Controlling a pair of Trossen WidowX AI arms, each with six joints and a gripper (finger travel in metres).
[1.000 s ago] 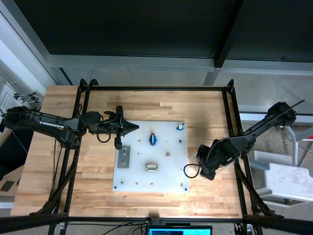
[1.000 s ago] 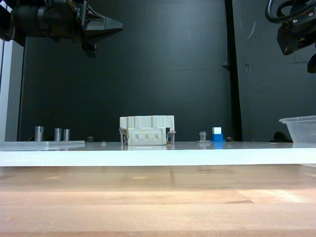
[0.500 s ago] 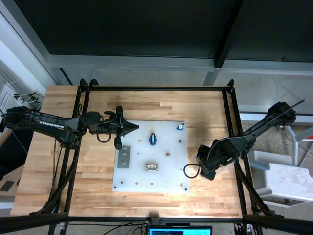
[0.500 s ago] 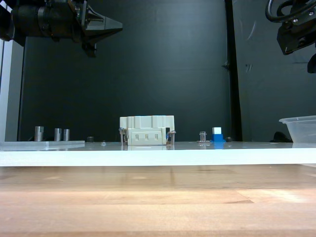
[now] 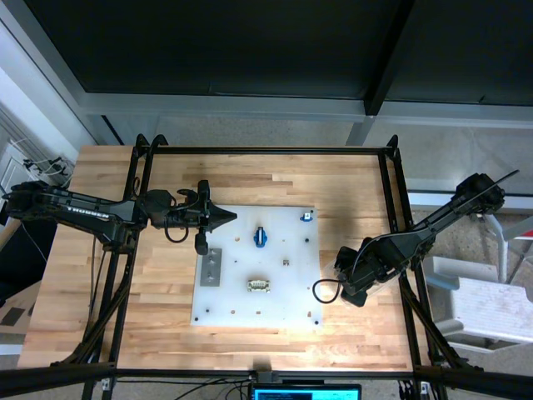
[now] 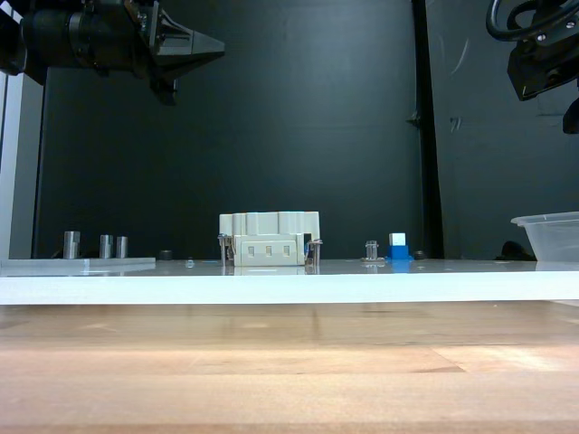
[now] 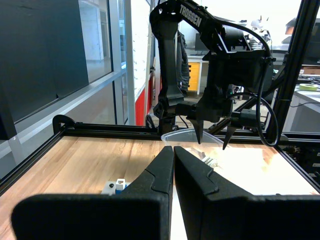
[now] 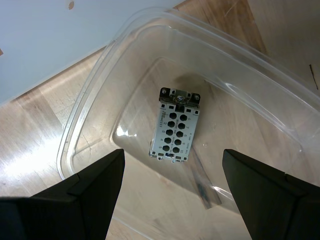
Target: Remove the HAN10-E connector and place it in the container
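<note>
Nothing is shifting since a second ago. HAN10-E connector (image 8: 174, 131) is lying flat, pin holes up, inside the clear container (image 8: 85, 107) on the worktop (image 5: 166, 333). Right pincer (image 7: 212, 143) is hanging over it, fingers spread wide, gripping nothing. Connector is looking light, rigid, smooth-sided; long flanks seem the best hold. Farther off, left pincer (image 5: 229, 217) is hovering closed above the white board's (image 5: 291, 296) far-left corner.
</note>
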